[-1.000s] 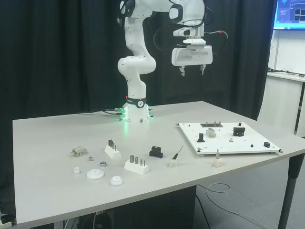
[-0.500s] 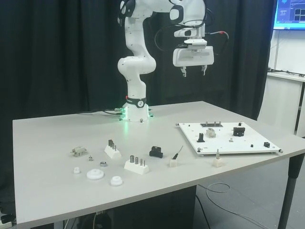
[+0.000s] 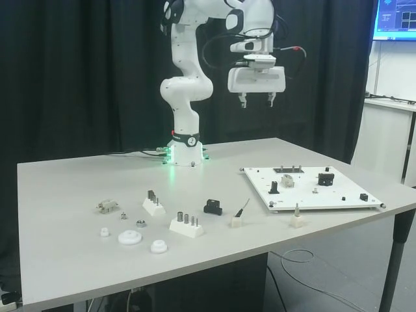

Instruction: Pick BNC.

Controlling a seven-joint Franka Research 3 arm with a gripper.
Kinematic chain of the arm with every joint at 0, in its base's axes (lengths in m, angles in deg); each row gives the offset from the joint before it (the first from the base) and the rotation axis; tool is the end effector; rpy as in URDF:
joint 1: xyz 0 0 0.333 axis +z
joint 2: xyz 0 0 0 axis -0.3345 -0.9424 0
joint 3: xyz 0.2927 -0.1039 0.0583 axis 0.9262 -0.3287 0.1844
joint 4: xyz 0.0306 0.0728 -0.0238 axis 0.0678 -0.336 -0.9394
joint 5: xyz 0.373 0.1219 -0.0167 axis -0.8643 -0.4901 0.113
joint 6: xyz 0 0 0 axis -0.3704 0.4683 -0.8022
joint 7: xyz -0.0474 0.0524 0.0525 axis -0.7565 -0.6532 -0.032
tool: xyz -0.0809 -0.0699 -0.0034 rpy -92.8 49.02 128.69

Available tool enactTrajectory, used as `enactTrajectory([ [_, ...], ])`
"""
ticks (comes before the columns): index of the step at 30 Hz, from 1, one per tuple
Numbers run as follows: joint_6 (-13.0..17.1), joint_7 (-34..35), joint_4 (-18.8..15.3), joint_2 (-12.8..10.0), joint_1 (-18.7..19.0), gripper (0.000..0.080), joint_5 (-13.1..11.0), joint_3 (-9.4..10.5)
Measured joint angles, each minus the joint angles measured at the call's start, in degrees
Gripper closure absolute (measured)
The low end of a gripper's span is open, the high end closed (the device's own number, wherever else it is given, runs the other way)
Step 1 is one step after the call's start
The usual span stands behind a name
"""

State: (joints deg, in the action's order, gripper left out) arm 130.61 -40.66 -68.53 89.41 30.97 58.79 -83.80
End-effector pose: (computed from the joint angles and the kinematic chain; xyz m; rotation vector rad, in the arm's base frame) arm 0.5148 -0.0029 0.5046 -2.9013 1.1422 -0.1708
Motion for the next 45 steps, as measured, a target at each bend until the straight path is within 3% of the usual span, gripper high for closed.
enactTrajectory([
  [12,1.86,-8.89,0.04,-1.59,-6.65,0.0003,1.36,-1.39],
  [26,3.57,-23.12,0.15,-3.11,-15.49,0.0003,1.44,-4.65],
  [37,7.43,-33.71,0.17,-5.95,-19.58,0.0003,1.13,-9.17],
  [45,12.2,-41.39,0.34,-9.71,-20.53,0.0003,-1.69,-13.71],
])
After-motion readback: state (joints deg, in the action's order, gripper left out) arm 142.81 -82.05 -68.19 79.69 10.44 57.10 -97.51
